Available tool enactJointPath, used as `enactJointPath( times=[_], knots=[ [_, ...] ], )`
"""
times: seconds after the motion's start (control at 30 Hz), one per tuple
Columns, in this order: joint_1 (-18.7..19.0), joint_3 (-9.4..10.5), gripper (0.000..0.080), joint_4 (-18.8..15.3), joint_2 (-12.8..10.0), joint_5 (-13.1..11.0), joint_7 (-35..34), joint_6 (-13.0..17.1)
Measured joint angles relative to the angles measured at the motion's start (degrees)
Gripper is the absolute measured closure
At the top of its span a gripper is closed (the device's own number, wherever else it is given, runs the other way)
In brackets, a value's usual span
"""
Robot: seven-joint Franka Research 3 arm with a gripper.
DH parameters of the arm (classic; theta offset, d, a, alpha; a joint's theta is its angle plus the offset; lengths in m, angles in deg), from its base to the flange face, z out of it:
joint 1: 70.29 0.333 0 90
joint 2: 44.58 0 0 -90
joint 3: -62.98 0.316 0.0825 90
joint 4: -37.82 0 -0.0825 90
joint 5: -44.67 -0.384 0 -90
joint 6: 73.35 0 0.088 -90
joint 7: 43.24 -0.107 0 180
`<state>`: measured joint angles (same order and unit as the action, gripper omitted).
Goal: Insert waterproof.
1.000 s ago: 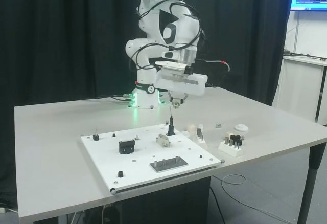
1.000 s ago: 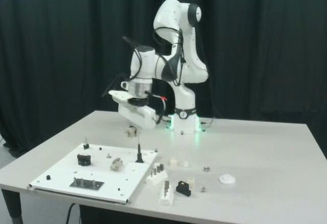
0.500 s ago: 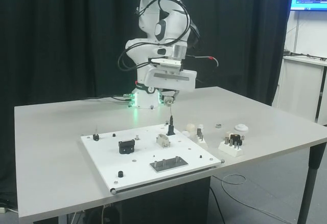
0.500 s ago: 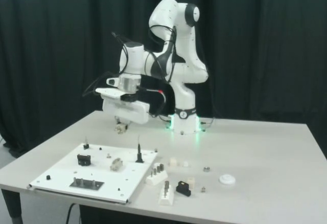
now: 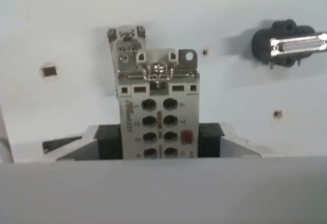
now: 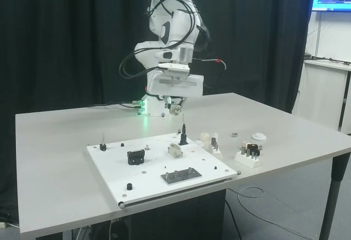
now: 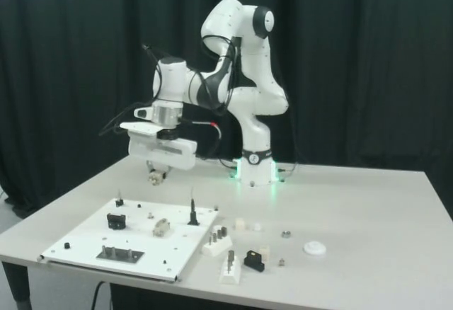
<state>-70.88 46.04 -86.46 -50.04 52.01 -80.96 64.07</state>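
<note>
Gripper open and empty above the board; waterproof plug standing in the board.

Wrist view: the gripper has its two black fingers spread apart, nothing clamped. Between them, lower down, a grey terminal block sits on the white board. A black multi-pin connector lies well apart from the block.

First room view: the gripper hangs over the terminal block, clear of it. The waterproof plug, black with a thin upright stem, stands on the board just beside the block. The board lies on the grey table.

Second room view: the plug is upright near the board's far edge, and the gripper is well apart from it.
</note>
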Motion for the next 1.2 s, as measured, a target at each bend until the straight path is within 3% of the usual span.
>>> enactJointPath(
  times=[0.33, 0.5, 0.8, 1.2],
  knots=[
    [-1.3, -0.98, 0.0492, 4.2, -5.1, -7.2, 11.7, 0.7],
    [-1.8, -1.10, 0.0492, 6.4, -8.0, -9.5, 18.9, 0.4],
    [-2.2, -1.12, 0.0492, 9.6, -11.8, -10.4, 21.8, -1.5],
    [-1.8, -0.78, 0.0492, 10.5, -14.5, -13.6, 21.7, -3.0]
  ],
)
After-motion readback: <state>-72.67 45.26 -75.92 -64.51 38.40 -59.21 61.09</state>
